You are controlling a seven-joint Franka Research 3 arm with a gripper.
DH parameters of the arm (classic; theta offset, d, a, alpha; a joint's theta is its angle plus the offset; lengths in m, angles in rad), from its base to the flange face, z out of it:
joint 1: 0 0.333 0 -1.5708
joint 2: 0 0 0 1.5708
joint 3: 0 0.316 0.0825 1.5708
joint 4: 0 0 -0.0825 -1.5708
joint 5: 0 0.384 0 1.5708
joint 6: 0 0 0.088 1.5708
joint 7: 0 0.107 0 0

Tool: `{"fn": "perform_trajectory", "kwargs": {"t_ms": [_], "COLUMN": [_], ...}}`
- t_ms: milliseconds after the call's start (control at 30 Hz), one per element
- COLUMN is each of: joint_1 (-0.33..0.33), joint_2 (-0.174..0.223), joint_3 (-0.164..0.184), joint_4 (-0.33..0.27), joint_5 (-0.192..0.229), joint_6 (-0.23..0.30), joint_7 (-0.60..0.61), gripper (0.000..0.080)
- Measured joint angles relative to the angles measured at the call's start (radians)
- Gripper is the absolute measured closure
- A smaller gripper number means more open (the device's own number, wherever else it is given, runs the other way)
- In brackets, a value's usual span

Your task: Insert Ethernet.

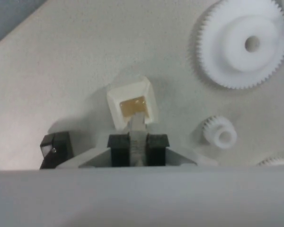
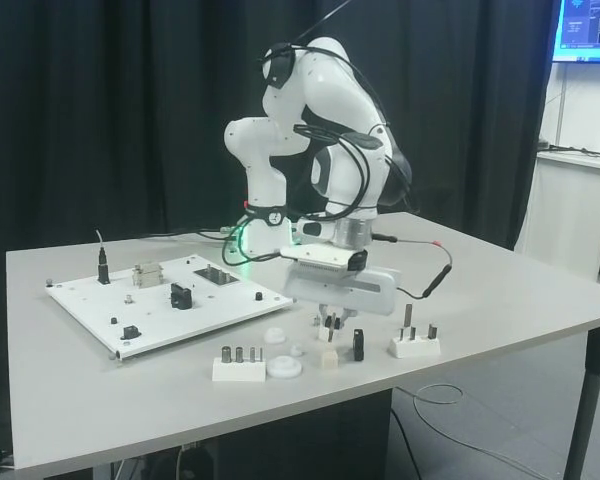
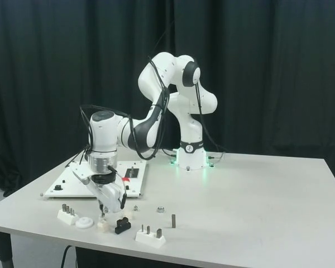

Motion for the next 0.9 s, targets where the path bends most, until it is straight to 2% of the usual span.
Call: {"fn": "perform_trajectory", "kwargs": {"t_ms": [200,900], "joint_1": [0.000,-0.004], "joint_2": [0.000,0.000], "joint_3": [-0.002,-0.004], "joint_4": [0.018,0.022], "joint_5": [-0.001,-0.001], "joint_6": [-0.027,-0.029], "joint_7": [0.000,0.005], "gripper": [0.0731,0.0731]}}
